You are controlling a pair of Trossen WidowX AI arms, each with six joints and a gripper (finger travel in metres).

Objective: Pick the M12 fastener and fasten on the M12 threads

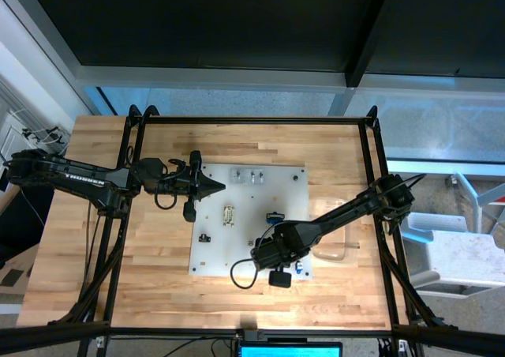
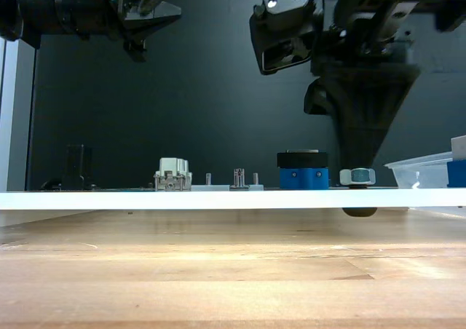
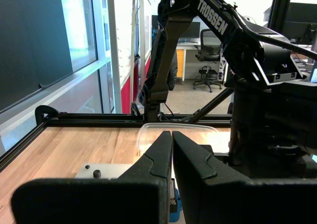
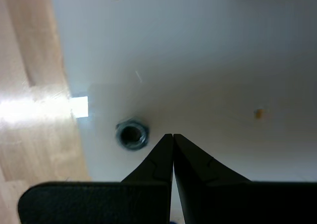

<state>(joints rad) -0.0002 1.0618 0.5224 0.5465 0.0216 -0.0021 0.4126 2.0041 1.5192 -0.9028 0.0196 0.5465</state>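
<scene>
Right gripper [image 4: 173, 135], closed and empty, hung with tips just beside nut [image 4: 132, 134] on board [image 4: 223, 60]; left gripper [image 3: 171, 133], closed and empty, hovered above board's left edge.

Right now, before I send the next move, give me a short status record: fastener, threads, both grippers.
M12 fastener: lying on the white board, near its edge
M12 threads: no bare stud in view; cannot tell whether the fastener sits on it
right gripper: shut, empty, tips beside the fastener and apart from it
left gripper: shut, empty, raised over the board's left edge
</scene>
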